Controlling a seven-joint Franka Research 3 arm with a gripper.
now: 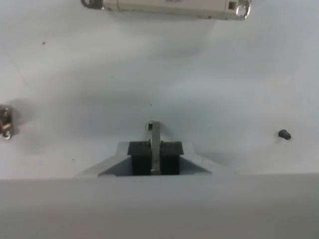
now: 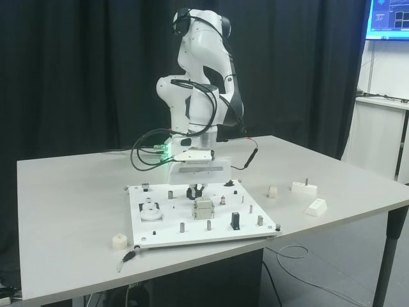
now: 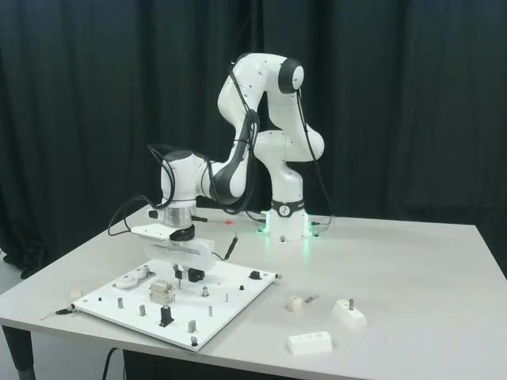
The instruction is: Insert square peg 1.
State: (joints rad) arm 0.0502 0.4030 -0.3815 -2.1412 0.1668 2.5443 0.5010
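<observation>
While the square peg [image 1: 155, 147] stands upright, pinched between the black fingertips, its long axis points straight down at the white board [image 2: 160, 229]. The gripper [image 1: 155, 158] hangs just above that board, near its middle; which hole lies under the tip cannot be told.

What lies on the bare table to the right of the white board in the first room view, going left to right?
Small white cube → white block with an upright pin → white wedge-shaped block.
</observation>
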